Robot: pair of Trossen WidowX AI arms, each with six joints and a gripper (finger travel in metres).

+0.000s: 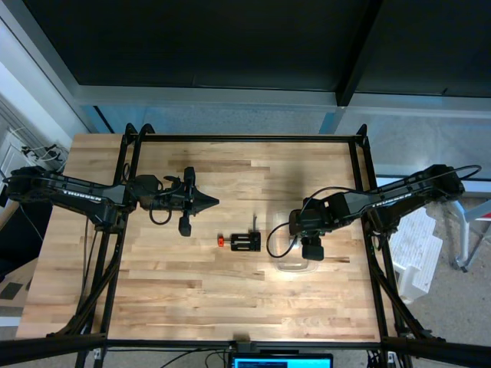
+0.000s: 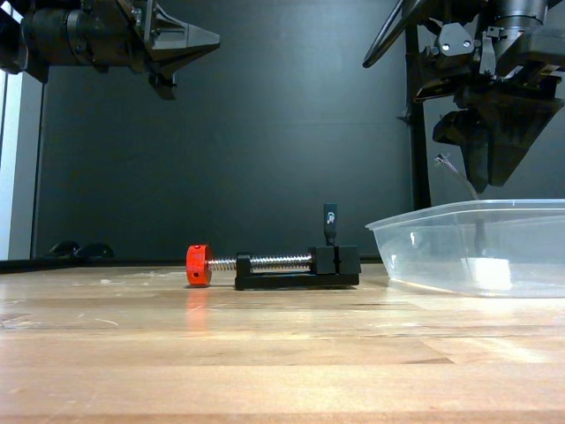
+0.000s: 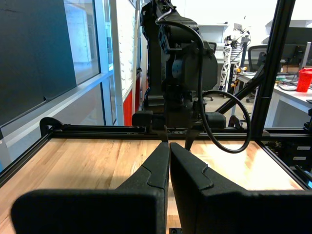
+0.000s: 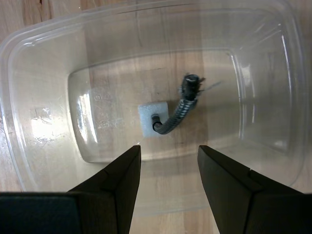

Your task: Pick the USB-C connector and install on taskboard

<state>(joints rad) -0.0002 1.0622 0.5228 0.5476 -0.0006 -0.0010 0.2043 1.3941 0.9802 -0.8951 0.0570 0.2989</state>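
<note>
The taskboard [image 1: 245, 243] is a small black block on the wood table, with an orange-red knob [image 2: 199, 265] at its left end and a thin black upright part [image 2: 329, 222]. Right of it stands a clear plastic tray [image 1: 285, 264]. Inside the tray, the USB-C connector [image 4: 190, 84] is the dark tip of a short braided stub rising from a small white square piece [image 4: 148, 120]. My right gripper [image 4: 168, 151] hangs open above the tray, pointing down, and touches nothing. My left gripper [image 1: 205, 202] is shut and empty, held high at the left.
A black frame rail [image 1: 360, 165] borders the table on all sides. The tray's rim [image 2: 459, 216] lies close to the taskboard's right end. Bare wood lies in front of the board and tray.
</note>
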